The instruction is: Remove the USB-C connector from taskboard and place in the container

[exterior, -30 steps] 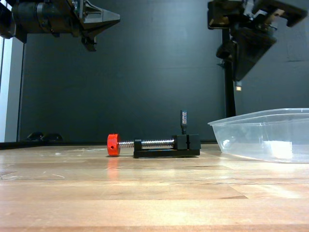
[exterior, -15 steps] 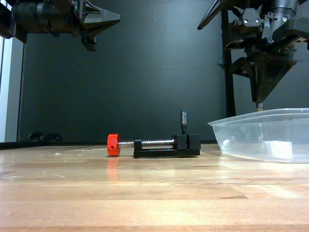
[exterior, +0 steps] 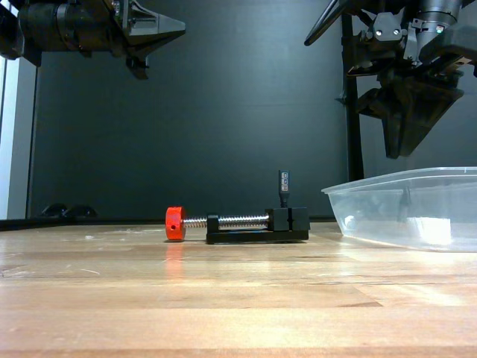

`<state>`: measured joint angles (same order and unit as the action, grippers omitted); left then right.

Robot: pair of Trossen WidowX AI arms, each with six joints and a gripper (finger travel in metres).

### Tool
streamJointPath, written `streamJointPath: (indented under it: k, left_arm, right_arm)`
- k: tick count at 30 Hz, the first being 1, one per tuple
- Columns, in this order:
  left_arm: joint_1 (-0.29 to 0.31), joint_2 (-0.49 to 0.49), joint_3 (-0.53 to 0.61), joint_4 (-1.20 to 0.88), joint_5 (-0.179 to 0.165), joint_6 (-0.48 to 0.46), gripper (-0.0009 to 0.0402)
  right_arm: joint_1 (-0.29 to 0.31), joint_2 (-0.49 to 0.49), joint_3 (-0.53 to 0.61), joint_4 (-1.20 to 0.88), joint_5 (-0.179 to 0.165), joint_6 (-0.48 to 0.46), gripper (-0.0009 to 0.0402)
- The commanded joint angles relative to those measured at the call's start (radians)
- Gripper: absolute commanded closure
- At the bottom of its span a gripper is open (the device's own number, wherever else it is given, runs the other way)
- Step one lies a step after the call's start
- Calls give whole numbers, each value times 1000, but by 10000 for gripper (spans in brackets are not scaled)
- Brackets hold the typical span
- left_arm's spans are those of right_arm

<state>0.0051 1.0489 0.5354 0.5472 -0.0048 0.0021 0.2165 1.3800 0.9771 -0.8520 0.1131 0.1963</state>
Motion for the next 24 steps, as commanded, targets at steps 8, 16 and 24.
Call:
streamJointPath:
  k: [8, 16, 24]
  left_arm:
    - [0, 0, 0, 0, 0, 0, 393]
    - [0, 0, 0, 0, 0, 0, 393]
    - [0, 0, 0, 0, 0, 0, 393]
  right_arm:
    - [1, 2, 19, -6, 0, 9, 211]
    - [0, 2, 23, -17, 0, 9, 207]
    - [-6, -32, 27, 28, -2, -25, 277]
